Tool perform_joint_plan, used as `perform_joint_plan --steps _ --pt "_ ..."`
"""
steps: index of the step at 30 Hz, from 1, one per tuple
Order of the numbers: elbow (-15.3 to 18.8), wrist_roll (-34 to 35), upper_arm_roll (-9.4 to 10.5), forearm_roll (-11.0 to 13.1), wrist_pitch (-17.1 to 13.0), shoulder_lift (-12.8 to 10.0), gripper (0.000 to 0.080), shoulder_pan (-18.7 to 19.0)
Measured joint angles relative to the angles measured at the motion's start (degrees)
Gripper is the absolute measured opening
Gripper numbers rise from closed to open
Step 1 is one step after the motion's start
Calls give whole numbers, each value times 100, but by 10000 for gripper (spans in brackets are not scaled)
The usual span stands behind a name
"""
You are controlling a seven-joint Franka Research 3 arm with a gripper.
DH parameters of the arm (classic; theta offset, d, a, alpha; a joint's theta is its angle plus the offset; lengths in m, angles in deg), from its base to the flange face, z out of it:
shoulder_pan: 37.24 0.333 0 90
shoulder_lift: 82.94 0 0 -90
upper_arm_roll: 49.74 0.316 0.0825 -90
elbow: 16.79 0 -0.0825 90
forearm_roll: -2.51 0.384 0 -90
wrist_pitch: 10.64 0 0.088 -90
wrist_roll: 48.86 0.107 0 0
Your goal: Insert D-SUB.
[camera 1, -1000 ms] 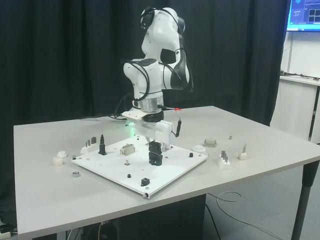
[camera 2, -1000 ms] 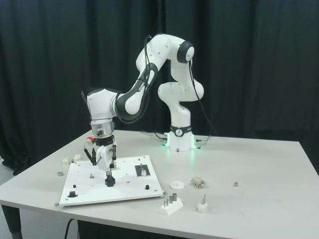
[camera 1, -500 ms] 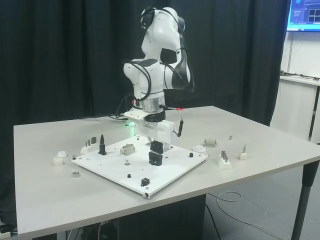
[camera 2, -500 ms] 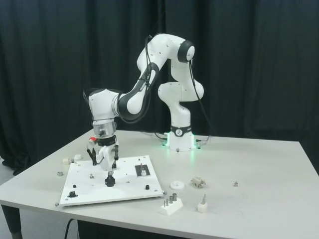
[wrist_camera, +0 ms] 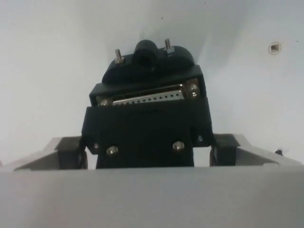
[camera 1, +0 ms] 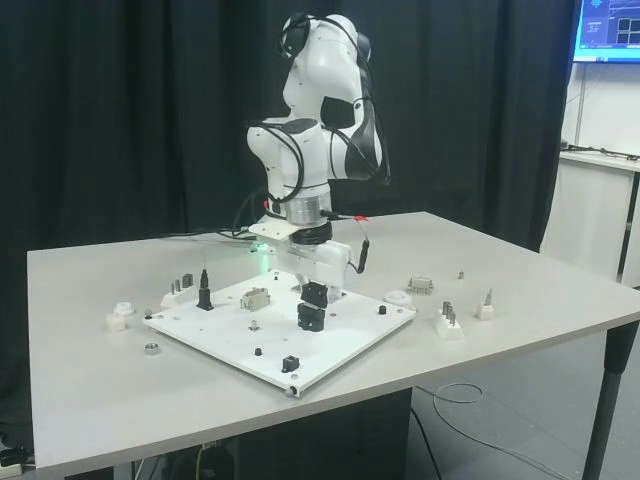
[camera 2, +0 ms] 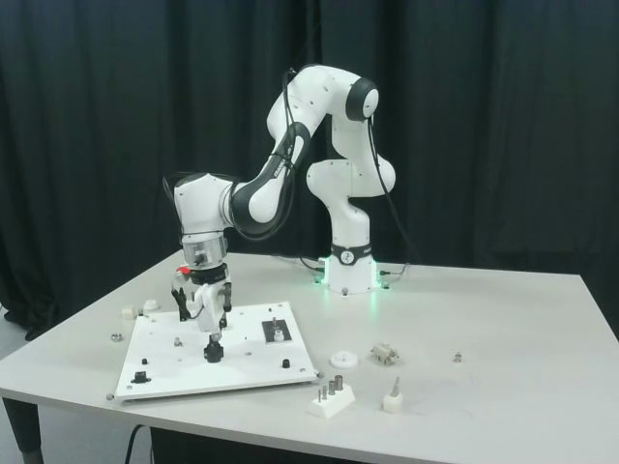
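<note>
D-SUB plug, black hooded shell w/ a row of metal pins, stands upright on the flat white board near its middle, apparently seated in its socket, which would explain why it stands unsupported. Claw hangs directly above it, apart, holding nothing; in the wrist view the grey fingers are spread wide on either side of the shell. Board lies on the grey bench. Insertion looks done, judging by the freestanding plug.
</note>
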Motion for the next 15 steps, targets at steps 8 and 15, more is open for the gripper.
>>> perform_joint_plan --steps 8,15 --pt "24 -7 -10 0 -42 20 569 0" --pt "31 -7 -10 0 -63 21 569 3"
